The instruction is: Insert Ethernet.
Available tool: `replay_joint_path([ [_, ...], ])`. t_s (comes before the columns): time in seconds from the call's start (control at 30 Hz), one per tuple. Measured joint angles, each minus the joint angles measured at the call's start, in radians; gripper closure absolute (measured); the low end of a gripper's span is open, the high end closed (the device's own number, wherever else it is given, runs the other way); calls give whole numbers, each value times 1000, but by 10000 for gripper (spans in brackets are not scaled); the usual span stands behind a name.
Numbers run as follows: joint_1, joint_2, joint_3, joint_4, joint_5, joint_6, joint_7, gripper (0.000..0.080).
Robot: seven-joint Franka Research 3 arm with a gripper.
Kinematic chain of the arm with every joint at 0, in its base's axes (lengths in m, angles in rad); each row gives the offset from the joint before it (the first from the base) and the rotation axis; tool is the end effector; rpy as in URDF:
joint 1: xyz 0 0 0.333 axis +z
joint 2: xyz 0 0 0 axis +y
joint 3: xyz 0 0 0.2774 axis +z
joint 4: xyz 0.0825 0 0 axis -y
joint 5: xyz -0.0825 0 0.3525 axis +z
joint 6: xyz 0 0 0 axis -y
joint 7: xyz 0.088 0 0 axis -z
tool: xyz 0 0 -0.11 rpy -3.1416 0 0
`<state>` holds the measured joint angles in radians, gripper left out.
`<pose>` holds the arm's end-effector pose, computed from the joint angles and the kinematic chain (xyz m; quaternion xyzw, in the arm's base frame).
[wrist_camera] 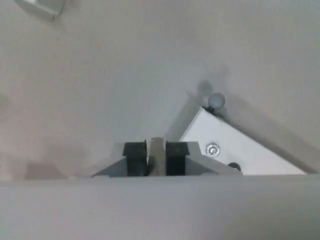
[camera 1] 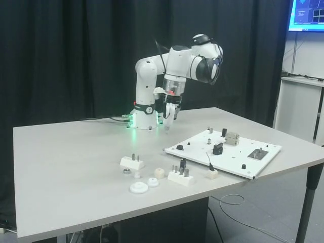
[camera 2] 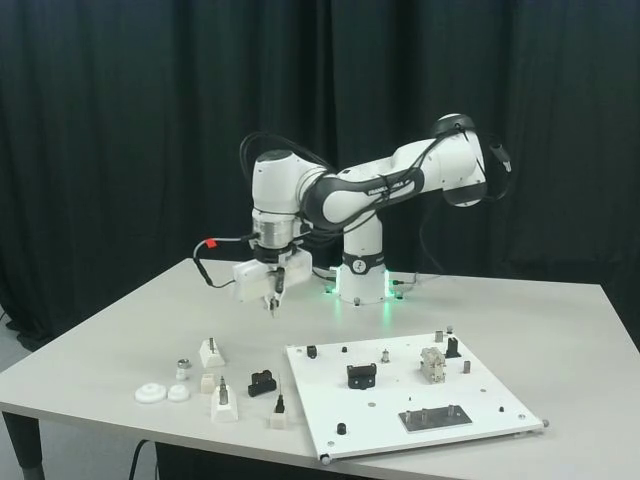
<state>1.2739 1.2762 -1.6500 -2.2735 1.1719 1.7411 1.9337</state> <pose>0.4556 -0.1076 0.2906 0.1160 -0.9912 0.0453 0.0449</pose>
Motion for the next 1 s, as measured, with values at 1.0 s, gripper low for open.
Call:
replay_joint_path([
  [1.0,66,-5,46,-7,55,35,268,727],
])
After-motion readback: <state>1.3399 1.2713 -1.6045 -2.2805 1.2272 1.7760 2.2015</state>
